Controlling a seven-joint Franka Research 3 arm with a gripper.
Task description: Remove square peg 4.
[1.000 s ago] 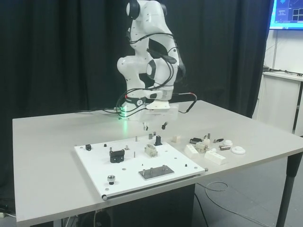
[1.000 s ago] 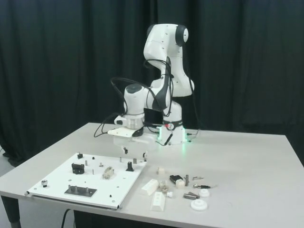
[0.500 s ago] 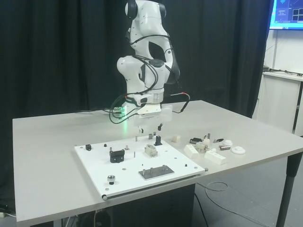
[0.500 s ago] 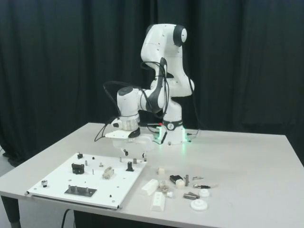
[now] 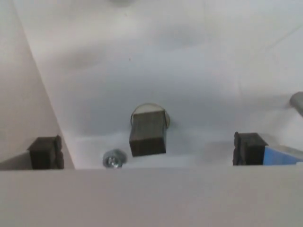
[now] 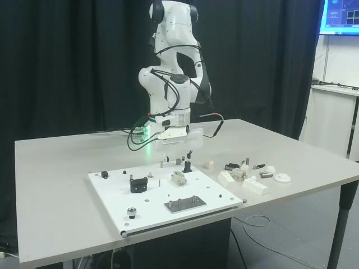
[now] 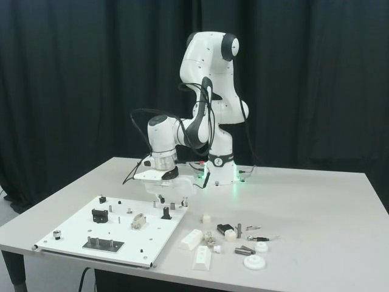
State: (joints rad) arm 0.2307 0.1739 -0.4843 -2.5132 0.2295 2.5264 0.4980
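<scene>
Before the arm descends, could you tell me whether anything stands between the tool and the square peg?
Nothing visible does. The square peg stands upright on the white board, between the open fingertips, with only a small screw beside it.

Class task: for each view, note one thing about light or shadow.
Wrist view: soft shadows lie on the white board around the peg. First room view: a green light glows behind the arm, and a lit screen shows. Second room view: the same light glows at the arm's base.
</scene>
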